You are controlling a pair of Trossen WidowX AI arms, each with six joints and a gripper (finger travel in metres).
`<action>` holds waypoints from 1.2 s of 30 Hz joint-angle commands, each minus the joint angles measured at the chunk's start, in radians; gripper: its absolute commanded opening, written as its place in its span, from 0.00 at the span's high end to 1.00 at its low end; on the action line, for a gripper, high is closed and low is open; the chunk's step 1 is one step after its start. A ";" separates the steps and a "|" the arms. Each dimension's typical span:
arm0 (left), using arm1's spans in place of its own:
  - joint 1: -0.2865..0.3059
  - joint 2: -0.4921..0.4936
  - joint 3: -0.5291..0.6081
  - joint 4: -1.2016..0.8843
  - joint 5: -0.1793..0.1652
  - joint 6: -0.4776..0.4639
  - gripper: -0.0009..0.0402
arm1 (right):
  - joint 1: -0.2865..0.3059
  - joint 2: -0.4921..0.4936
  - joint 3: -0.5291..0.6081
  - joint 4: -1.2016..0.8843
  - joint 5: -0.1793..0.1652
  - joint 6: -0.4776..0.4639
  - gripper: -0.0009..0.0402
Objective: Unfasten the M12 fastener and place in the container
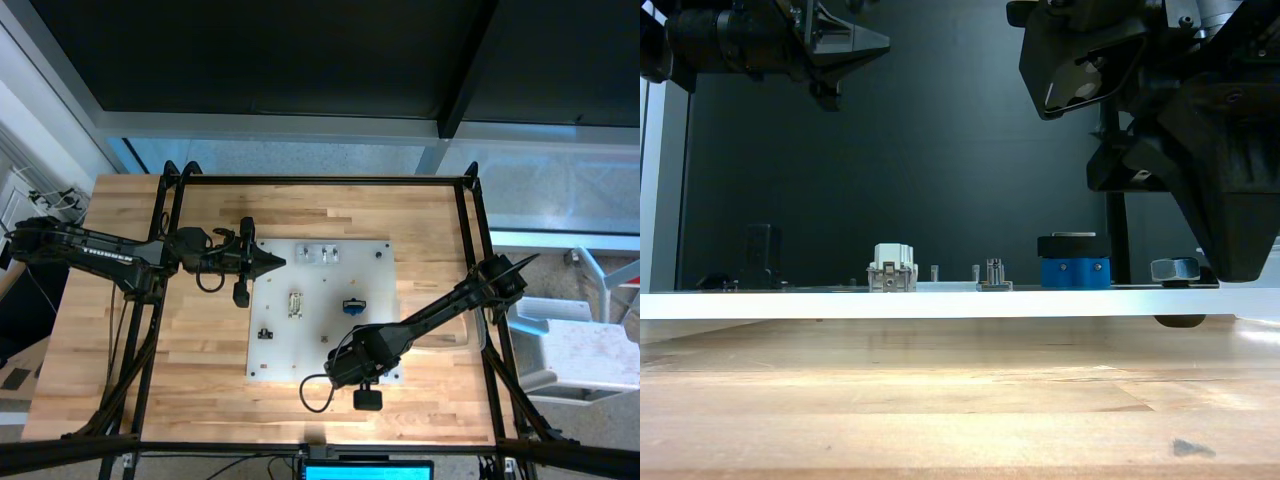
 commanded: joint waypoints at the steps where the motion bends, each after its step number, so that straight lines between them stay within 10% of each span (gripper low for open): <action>1: 0.000 0.000 0.000 0.000 0.000 0.000 0.98 | 0.000 -0.006 0.000 -0.016 0.104 -0.002 0.98; 4: 0.000 0.000 0.000 0.000 0.000 0.000 0.98 | 0.001 -0.013 0.011 -0.121 0.348 0.084 0.98; 9: 0.000 0.000 0.000 0.000 0.000 0.000 0.98 | 0.001 -0.017 0.036 -0.209 0.387 0.086 0.98; 16: 0.000 0.000 0.000 0.000 0.000 0.000 0.98 | 0.001 -0.019 0.035 -0.201 0.318 0.087 0.98; 27: 0.000 0.000 0.000 0.000 0.000 0.000 0.98 | 0.003 -0.023 0.074 -0.129 0.020 0.081 0.98; 36: 0.000 0.000 0.000 0.000 0.000 0.000 0.98 | 0.003 -0.016 0.037 -0.042 -0.003 0.024 0.98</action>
